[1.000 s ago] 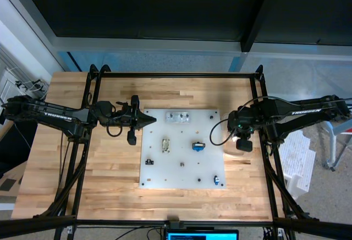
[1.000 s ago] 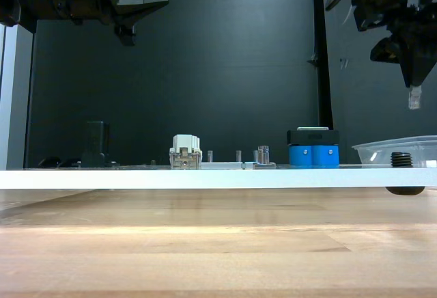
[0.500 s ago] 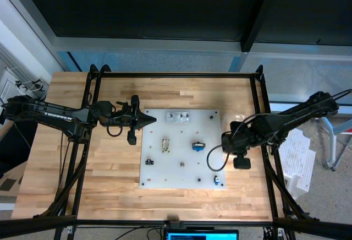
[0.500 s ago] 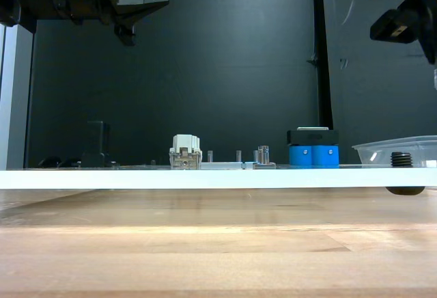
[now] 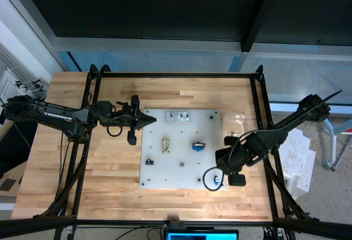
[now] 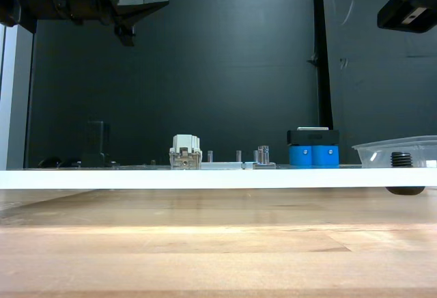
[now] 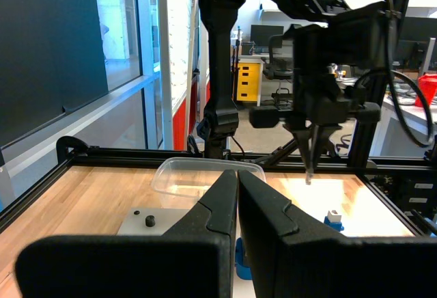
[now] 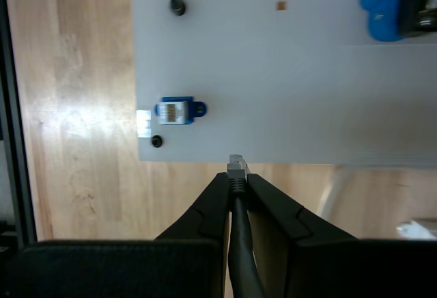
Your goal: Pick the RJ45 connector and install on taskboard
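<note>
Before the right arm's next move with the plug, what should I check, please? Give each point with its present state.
1. RJ45 connector held by the right gripper, jaws shut on it: ok.
2. Connector lined up with the blue socket: not ok; it sits off to the side, near the taskboard edge.
3. Socket opening free: ok.
4. Connector's latch side matching the socket: cannot tell.
5. Left gripper shut, raised over the board's left edge, away from the socket: ok.

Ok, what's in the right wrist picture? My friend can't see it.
The right gripper, jaws shut on a cabled RJ45 connector, hangs above the edge of the white taskboard, near a blue RJ45 socket. The left gripper, parked over the board's left edge, isn't in view.
</note>
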`<state>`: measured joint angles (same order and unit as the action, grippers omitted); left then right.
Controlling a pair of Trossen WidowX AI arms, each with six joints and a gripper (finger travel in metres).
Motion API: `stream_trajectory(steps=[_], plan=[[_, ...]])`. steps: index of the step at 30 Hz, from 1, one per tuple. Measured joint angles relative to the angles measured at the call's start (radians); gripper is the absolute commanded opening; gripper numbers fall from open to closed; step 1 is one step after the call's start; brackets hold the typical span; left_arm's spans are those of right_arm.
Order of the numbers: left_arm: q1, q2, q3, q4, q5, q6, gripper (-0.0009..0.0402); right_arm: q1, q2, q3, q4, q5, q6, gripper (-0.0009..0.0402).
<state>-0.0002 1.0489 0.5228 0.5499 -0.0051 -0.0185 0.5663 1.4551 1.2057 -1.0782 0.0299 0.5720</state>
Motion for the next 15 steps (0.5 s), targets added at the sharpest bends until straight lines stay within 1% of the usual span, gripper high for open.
stream_trajectory(steps=[8, 15], plan=[[0.0, 0.0, 0.0, 0.0, 0.0, 0.0, 0.0, 0.034, 0.081, 0.053, 0.002, 0.0, 0.025, 0.0], [0.0, 0.0, 0.0, 0.0, 0.0, 0.0, 0.0, 0.038, 0.119, 0.062, 0.047, -0.005, 0.031, 0.0]])
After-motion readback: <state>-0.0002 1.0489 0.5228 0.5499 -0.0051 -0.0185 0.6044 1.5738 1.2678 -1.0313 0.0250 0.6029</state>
